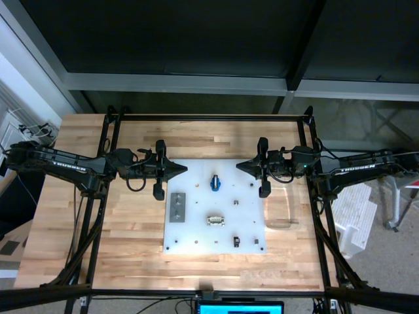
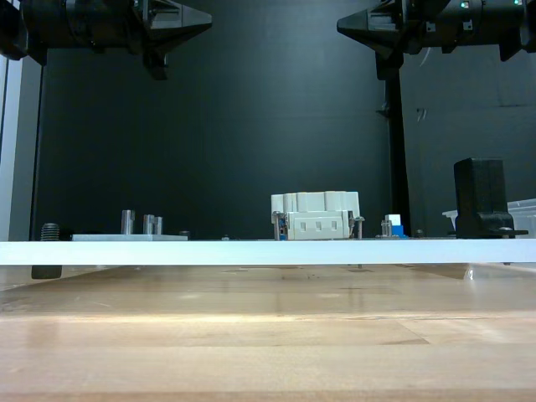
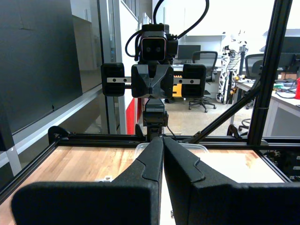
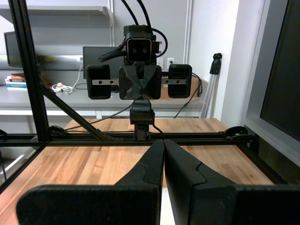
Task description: Pick the 16mm bar and install on taskboard
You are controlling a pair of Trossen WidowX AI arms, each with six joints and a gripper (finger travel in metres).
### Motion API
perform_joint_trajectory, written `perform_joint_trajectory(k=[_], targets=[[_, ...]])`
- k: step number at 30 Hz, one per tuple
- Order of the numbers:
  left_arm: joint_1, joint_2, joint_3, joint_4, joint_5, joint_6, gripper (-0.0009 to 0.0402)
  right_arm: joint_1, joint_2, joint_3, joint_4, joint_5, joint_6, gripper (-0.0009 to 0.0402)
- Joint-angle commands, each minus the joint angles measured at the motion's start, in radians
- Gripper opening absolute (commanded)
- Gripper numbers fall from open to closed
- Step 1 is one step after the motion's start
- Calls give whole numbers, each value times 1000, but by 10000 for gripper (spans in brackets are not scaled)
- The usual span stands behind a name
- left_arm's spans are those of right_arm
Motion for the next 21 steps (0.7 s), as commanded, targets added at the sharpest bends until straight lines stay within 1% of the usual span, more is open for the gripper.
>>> perform_joint_trajectory(k=[1, 21], targets=[[0, 0, 0, 0, 0, 0, 0, 0, 0, 0, 0, 1, -2, 0], [0, 0, 0, 0, 0, 0, 0, 0, 2, 0, -51, 1, -2, 0]])
